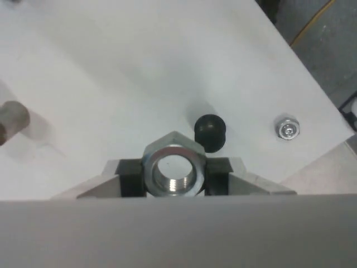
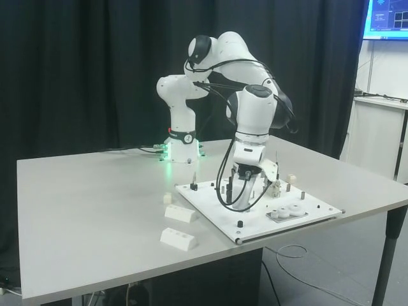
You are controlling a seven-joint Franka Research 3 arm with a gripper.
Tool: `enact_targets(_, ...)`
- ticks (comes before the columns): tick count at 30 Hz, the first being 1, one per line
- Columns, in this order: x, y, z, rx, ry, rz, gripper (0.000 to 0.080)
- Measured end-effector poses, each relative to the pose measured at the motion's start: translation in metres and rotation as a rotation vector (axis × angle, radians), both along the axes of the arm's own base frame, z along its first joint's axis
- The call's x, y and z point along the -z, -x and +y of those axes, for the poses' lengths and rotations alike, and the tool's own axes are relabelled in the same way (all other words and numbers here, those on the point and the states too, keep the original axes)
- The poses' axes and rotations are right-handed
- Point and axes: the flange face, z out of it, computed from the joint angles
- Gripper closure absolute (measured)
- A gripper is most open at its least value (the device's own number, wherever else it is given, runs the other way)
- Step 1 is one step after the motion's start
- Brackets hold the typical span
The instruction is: Insert bolt 4.
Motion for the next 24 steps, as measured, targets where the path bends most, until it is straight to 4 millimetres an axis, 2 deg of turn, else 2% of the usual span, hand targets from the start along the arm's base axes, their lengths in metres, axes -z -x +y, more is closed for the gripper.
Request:
enact_targets(10, -0.002, 0.001, -0.007, -0.063, -0.016, -0.004, 0.0578)
enact_targets(24, 0.014, 0.008, -0.013, -0.172, -0.050, -0.013, 0.0578)
